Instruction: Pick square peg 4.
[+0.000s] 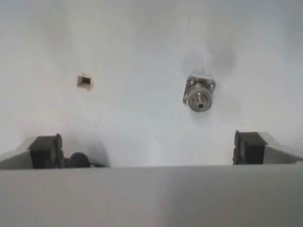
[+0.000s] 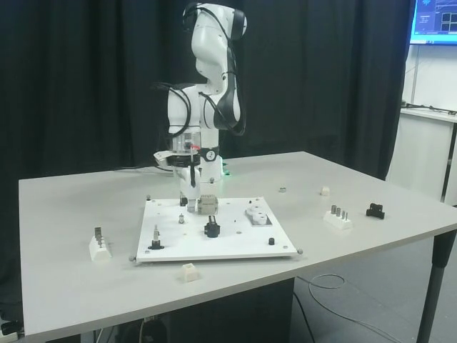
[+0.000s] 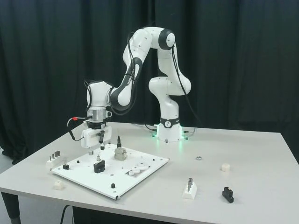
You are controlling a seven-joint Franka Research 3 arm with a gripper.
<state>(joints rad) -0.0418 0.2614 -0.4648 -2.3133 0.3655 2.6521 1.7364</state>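
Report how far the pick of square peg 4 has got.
Done: the arm is over the white board. In hand: nothing; the claw is open above the board, near a flanged metal fitting and a small square hole. Left: find the peg, descend, grip, lift.

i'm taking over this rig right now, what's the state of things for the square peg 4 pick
Gripper: jaws open, holding nothing, hovering above the white board near its back edge.
Below it in the wrist view: a small square hole and a round metal connector on the board.
Peg holders: one beside the board, one on the opposite side, on the grey table. Which peg is square peg 4 I cannot tell.
Done: nothing grasped. Left: locate the peg, descend, close, lift.
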